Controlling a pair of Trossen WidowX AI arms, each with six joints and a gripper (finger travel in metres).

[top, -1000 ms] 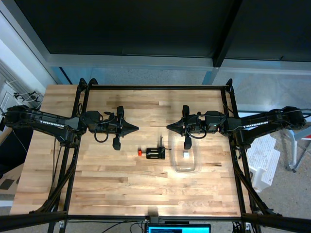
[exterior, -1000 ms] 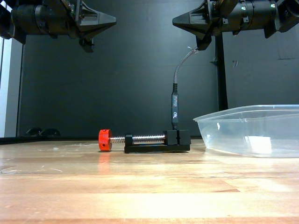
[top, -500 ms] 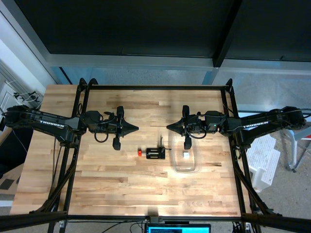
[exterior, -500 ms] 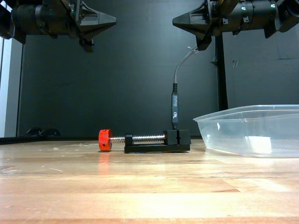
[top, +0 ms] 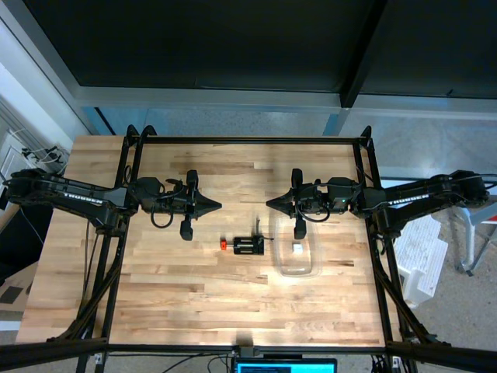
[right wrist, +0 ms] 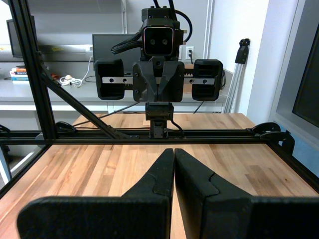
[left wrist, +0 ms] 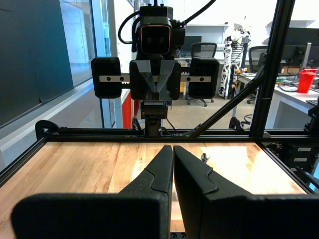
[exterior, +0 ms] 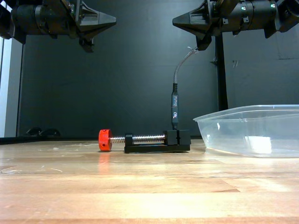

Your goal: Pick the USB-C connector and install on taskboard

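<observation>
Wooden desk (top: 194, 303), dark backdrop. Your USB-C connector (exterior: 174, 108) stands upright, seated in the taskboard (exterior: 156, 141) mid-desk, just beside the clear tray (exterior: 252, 133). It looks installed, so I'd judge only parking is left. Left claw (left wrist: 173, 149) is clenched and empty, hovering high over the desk's left half. Right claw (right wrist: 174, 151) is clenched and empty too, high near the tray's far end.

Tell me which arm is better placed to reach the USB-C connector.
Right. The right end effector, shut, hangs almost above the connector standing in the taskboard; the left end effector, also shut, hangs farther off.
</observation>
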